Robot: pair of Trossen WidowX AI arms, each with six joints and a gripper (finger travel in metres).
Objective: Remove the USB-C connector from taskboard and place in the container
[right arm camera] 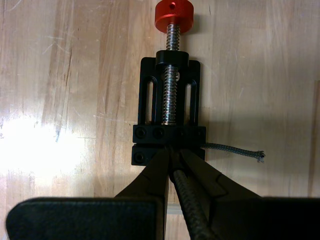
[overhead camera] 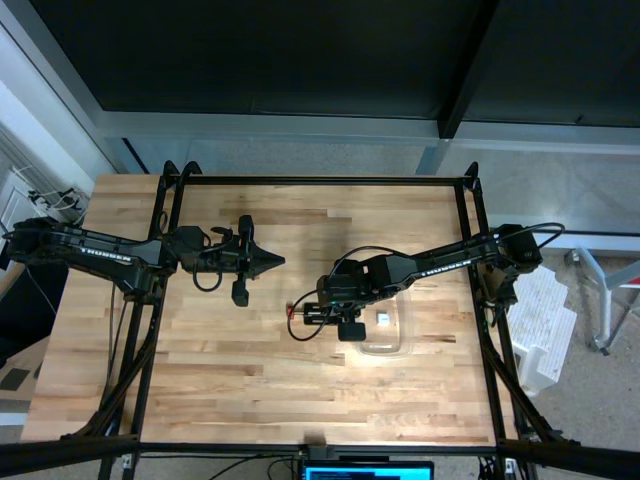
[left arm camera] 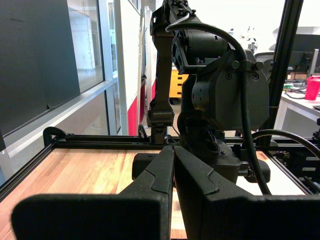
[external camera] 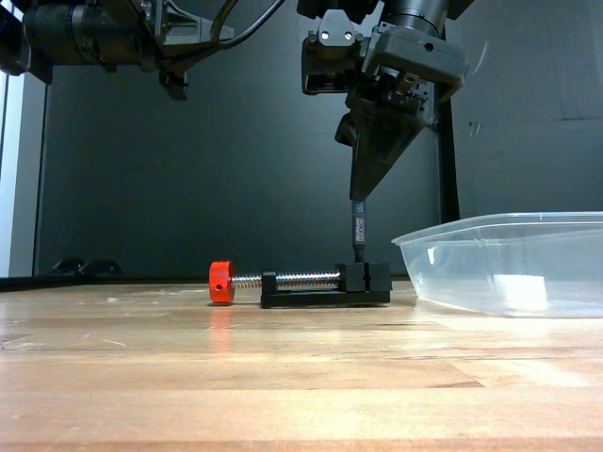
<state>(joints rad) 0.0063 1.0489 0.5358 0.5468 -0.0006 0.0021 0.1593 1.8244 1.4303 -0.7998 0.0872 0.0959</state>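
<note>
Over the taskboard (external camera: pixel 325 285), the right pincer (external camera: pixel 358 200) grips the upright USB-C connector (external camera: pixel 358 235); a straight pull should free it. Aside, the left pincer (overhead camera: pixel 266 262) hangs closed.

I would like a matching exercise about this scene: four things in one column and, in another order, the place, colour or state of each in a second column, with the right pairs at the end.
Things
1. left hand
2. right hand
3. knob of the taskboard
4. container

Descriptions
A. clear, standing on the table beside the taskboard's end away from the knob
B. red-orange
C. shut on the USB-C connector, directly above the taskboard
D. shut on nothing, raised over the table, away from the taskboard

Pairs: 1-D, 2-C, 3-B, 4-A
</note>
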